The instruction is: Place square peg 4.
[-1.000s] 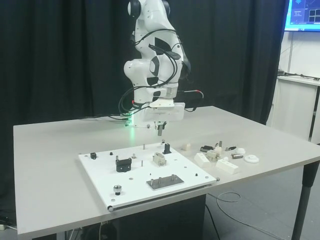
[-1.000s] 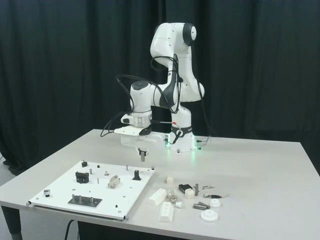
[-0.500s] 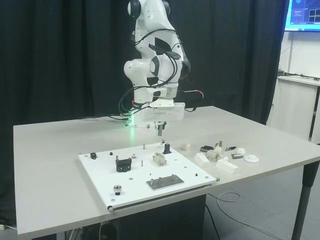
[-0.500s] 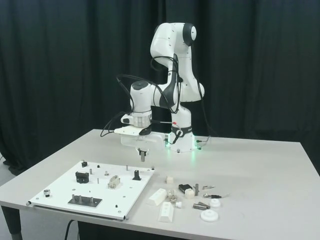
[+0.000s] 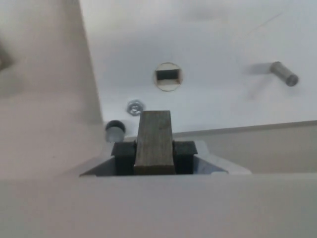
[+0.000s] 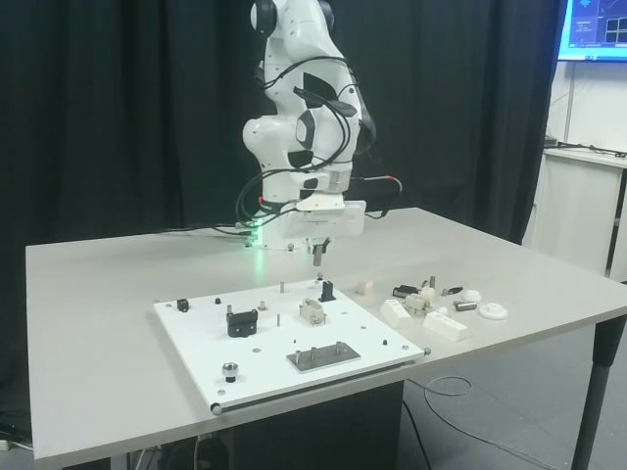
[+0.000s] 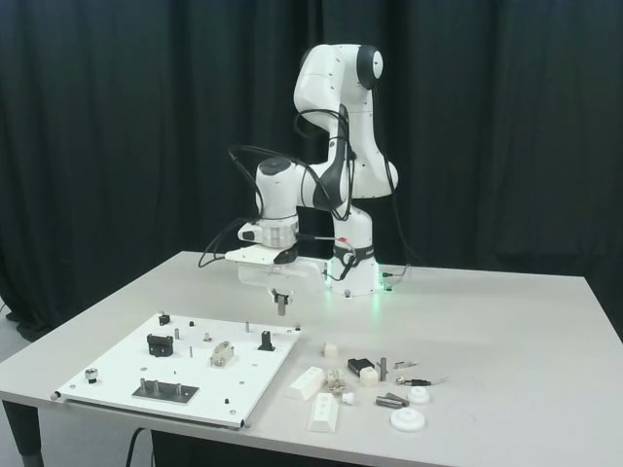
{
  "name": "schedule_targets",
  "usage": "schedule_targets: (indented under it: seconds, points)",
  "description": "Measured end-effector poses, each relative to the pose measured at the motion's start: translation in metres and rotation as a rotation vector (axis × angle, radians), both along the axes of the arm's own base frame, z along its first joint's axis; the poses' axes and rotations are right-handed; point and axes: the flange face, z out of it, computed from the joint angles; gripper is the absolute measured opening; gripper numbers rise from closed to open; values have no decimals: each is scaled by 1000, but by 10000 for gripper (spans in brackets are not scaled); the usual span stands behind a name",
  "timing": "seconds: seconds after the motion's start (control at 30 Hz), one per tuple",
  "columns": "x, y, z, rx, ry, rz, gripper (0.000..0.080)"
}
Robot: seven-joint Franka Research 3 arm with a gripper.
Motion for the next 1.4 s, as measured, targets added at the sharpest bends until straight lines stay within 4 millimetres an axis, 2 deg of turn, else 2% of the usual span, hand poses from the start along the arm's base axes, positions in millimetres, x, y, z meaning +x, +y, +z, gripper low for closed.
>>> schedule_targets:
  seconds: [0.27,0.7,1.03,1.4]
  points:
    - [5,25,0,32,-11,6,154]
    - [19,81,-3,28,-84,44,154]
    - [35,114,-20,4,-149,72,154]
    - [44,132,-44,-22,-143,111,154]
